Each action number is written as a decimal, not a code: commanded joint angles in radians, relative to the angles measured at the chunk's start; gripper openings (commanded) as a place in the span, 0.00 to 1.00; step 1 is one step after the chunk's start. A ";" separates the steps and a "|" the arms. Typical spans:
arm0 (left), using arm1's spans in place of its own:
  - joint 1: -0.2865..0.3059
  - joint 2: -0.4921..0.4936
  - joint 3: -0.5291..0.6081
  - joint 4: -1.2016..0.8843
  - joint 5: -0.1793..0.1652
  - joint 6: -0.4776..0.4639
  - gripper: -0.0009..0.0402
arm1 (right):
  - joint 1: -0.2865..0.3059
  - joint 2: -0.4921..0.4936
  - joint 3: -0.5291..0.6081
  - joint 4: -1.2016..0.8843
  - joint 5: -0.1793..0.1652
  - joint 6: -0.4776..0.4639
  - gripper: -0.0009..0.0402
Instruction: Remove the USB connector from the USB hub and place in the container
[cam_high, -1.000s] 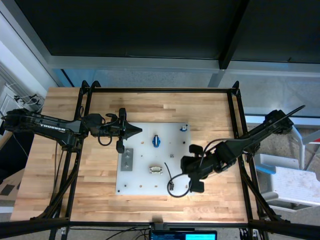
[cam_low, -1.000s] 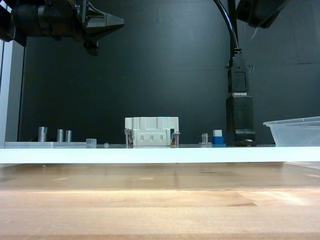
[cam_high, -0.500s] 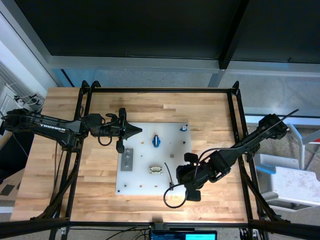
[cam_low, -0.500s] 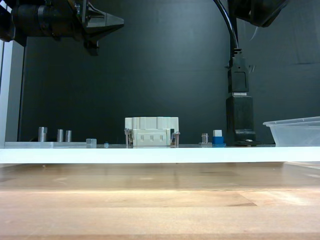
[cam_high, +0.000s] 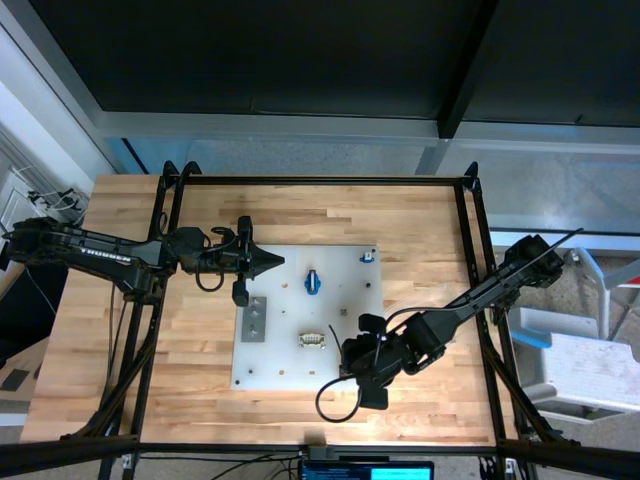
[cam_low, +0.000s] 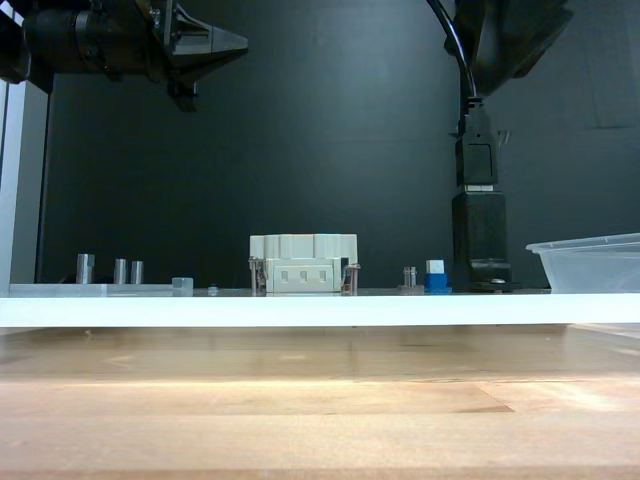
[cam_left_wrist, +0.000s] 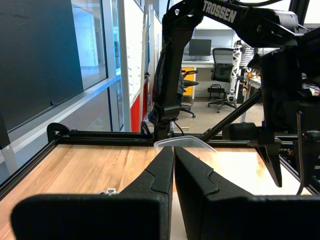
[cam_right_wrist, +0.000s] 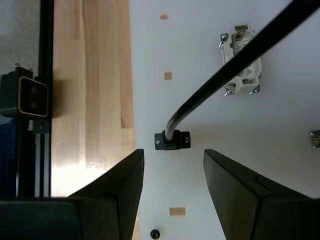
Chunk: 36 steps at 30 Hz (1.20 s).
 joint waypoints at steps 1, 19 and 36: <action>0.000 0.000 0.000 0.000 0.000 0.000 0.02 | 0.002 0.018 0.000 0.010 0.003 0.002 0.40; 0.000 0.000 0.000 0.000 0.000 0.000 0.02 | 0.000 0.088 0.000 0.048 0.050 0.026 0.37; 0.000 0.000 0.000 0.000 0.000 0.000 0.02 | 0.000 0.100 0.000 0.058 0.053 0.051 0.11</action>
